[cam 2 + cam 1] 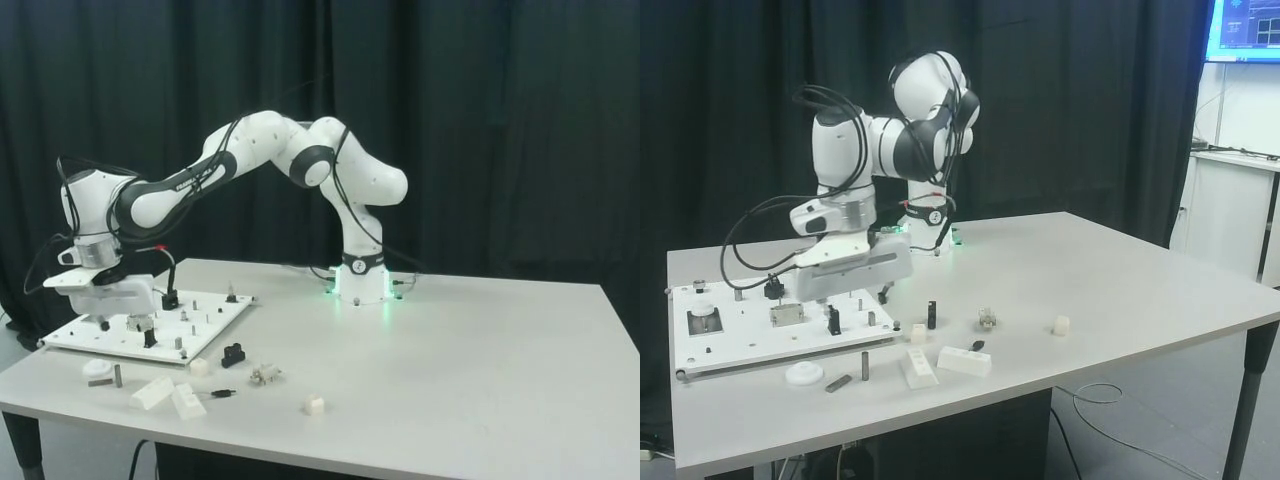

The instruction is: Remove square peg 4.

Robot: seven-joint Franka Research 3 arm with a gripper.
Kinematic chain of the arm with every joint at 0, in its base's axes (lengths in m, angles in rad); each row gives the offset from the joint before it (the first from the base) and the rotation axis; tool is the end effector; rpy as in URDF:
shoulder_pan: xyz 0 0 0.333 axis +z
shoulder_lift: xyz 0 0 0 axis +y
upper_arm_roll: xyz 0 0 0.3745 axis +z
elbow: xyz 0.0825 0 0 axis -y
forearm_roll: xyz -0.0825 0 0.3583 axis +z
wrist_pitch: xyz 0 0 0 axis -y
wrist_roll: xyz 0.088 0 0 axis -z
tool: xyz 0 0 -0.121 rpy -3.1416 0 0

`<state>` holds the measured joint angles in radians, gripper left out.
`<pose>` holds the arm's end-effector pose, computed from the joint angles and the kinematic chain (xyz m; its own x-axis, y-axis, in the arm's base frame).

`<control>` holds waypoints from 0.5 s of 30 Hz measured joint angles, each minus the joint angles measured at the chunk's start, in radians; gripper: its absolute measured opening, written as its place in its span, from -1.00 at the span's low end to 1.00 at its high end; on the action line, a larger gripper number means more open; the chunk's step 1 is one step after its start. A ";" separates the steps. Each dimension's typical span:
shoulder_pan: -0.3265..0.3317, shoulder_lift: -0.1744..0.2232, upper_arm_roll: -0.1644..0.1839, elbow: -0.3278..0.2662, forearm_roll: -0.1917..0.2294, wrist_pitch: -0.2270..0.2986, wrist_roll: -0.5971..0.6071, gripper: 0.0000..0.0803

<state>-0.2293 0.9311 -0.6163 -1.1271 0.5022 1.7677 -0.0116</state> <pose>0.6449 -0.4112 0.3178 0.6877 -0.7115 -0.1444 -0.7180 -0.6960 0.0100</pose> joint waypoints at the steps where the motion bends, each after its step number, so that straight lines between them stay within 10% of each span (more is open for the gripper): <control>1: 0.003 -0.003 0.000 0.000 0.000 -0.012 0.000 0.99; 15: 0.088 -0.047 -0.049 -0.053 -0.011 -0.093 0.041 0.99</control>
